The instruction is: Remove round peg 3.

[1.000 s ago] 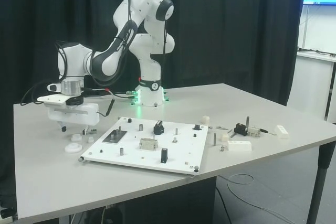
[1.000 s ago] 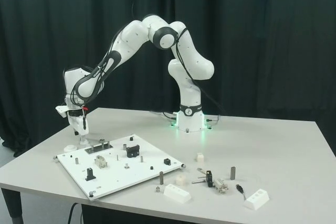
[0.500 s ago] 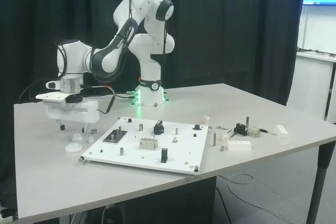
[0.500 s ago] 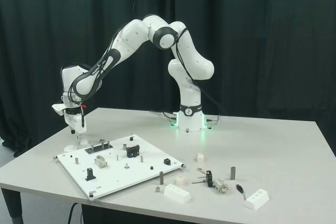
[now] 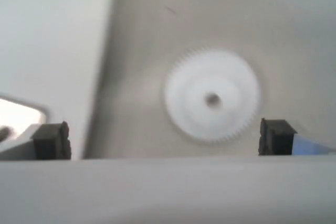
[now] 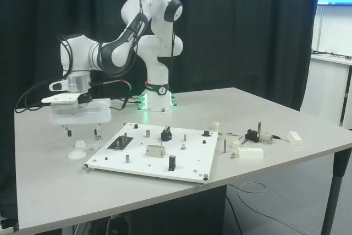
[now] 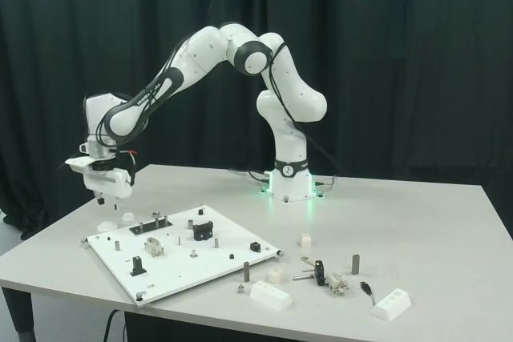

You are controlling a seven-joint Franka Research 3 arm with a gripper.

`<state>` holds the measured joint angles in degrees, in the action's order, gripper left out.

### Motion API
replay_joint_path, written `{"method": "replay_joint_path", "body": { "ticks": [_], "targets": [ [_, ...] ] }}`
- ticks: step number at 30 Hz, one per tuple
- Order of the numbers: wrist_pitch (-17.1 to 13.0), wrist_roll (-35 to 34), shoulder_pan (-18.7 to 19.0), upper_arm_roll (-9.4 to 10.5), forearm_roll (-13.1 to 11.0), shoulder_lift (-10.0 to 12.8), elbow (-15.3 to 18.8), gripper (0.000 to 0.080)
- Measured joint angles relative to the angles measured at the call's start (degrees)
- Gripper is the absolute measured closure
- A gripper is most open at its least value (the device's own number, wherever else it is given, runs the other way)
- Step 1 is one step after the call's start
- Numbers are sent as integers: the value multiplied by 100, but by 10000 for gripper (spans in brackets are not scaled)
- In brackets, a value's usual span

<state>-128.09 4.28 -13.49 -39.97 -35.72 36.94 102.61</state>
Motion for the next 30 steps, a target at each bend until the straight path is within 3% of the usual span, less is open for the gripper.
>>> {"method": "replay_joint_path", "body": {
  "ticks": [7,15,30],
  "targets": [
    [270,290,39,241,-16,0,-424,3],
    [297,824,178,503,15,5,-754,3],
    [148,1554,663,515,255,199,-979,3]
  ]
}}
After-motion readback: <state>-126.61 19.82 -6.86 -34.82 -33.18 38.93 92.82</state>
